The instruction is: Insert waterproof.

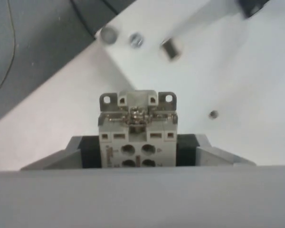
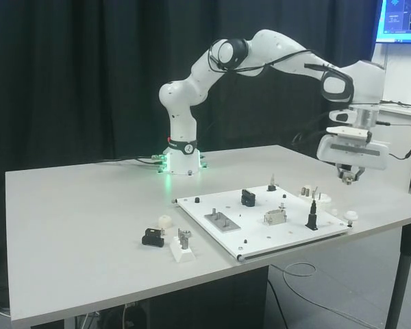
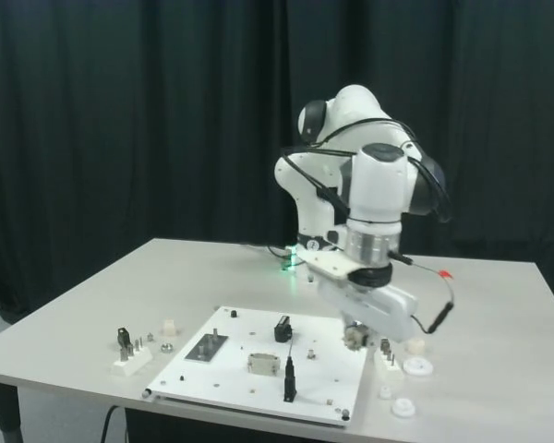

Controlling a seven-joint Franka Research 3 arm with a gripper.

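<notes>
Hovering above the white square assembly board (image 2: 260, 223), the gripper (image 1: 137, 142) was clamped on a grey boxy waterproof connector (image 1: 137, 130).

White arm (image 3: 369, 212) above white board (image 3: 258, 365)

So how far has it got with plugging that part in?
The pick-up looks done: the end effector holds a grey connector between its fingers, lifted above the white board. In hand now is carrying it, near the board's far edge in the first room view. Left: lowering it and pushing it into its socket, which I cannot pick out here.
</notes>
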